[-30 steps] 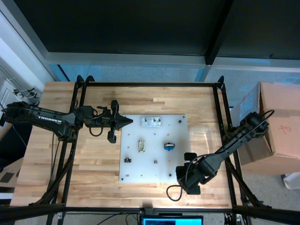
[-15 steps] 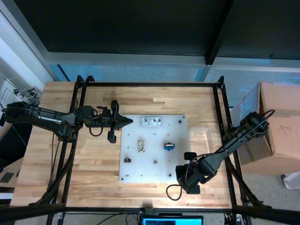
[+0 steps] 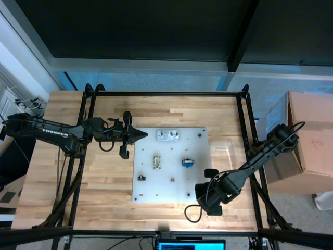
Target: Remove the RJ45 connector from the taskboard and place in the container
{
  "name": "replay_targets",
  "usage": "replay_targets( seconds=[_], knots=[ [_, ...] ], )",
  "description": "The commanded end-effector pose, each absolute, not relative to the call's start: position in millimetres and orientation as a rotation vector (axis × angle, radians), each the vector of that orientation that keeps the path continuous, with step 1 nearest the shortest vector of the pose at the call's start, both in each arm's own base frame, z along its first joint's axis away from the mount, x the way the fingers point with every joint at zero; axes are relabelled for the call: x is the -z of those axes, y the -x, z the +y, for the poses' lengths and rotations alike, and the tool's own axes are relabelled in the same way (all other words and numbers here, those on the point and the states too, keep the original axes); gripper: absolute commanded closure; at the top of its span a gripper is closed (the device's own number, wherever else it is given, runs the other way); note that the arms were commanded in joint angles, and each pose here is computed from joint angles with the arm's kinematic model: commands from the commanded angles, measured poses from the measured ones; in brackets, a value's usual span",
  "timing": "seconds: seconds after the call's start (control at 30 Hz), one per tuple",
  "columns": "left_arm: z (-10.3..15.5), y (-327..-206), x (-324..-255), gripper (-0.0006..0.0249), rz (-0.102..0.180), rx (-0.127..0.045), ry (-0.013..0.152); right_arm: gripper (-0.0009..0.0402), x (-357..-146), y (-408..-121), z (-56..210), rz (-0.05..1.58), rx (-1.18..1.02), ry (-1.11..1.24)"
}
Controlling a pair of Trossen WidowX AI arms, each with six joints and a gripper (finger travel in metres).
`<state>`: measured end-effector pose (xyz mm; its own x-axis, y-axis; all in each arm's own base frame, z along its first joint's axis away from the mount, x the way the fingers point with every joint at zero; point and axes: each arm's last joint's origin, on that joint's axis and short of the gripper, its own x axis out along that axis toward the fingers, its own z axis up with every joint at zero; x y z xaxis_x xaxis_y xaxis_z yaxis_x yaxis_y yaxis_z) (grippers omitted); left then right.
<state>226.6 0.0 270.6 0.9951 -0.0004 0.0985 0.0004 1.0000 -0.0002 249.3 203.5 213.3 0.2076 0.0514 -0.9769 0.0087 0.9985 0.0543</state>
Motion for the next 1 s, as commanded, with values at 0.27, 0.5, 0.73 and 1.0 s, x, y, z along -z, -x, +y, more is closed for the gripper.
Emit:
replay_targets(
  seconds=[0.27,0.5,0.73,1.0],
  knots=[
    [0.0,-226.7,-270.8,0.0243,-0.099,0.000,0.000,0.0393,-224.5,-245.1,200.4,1.358,-0.038,-0.061],
    [0.0,-226.7,-270.7,0.0243,-0.099,0.000,0.000,0.0393,-248.5,-239.1,187.9,1.355,-0.024,-0.075],
    [0.0,-226.7,-270.7,0.0243,-0.099,0.000,0.000,0.0393,-259.6,-234.0,178.5,1.345,-0.033,-0.065],
    [0.0,-226.7,-270.7,0.0243,-0.099,0.000,0.000,0.0393,-255.9,-222.7,159.7,1.349,-0.008,-0.085]
  ],
)
